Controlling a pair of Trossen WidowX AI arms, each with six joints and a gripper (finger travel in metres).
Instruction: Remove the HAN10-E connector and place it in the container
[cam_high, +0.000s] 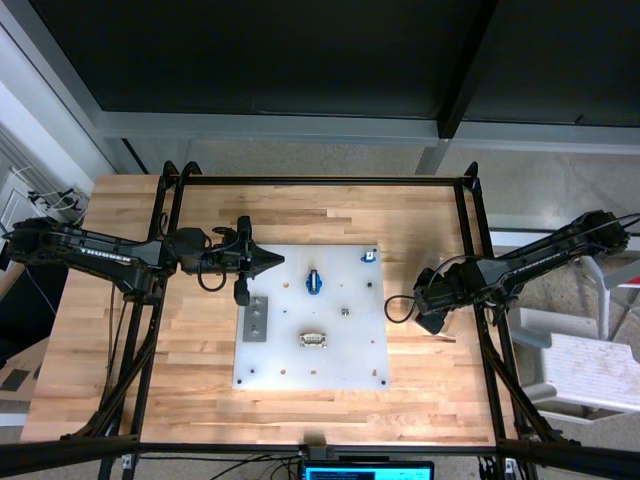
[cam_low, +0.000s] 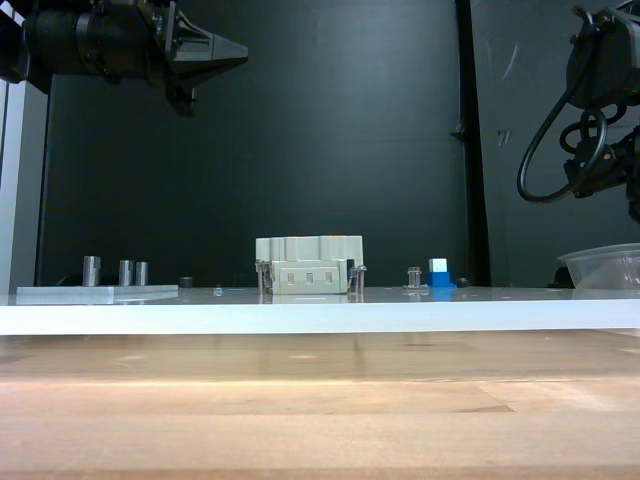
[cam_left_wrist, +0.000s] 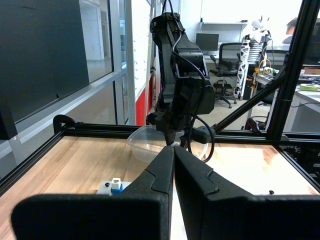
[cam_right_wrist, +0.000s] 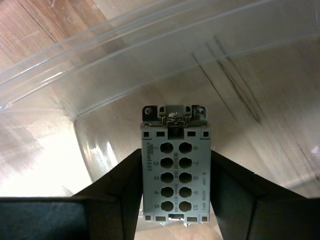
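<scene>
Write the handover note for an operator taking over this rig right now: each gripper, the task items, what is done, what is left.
Left gripper: shut, empty, raised above the far left corner of the board.
Right gripper: shut on the HAN10-E connector, held over the container, which sits on the table to the right of the board.
Done: the connector is off the board; a grey housing sits there.
Left: open the right gripper so the connector drops into the container, then pull the arm back.
</scene>
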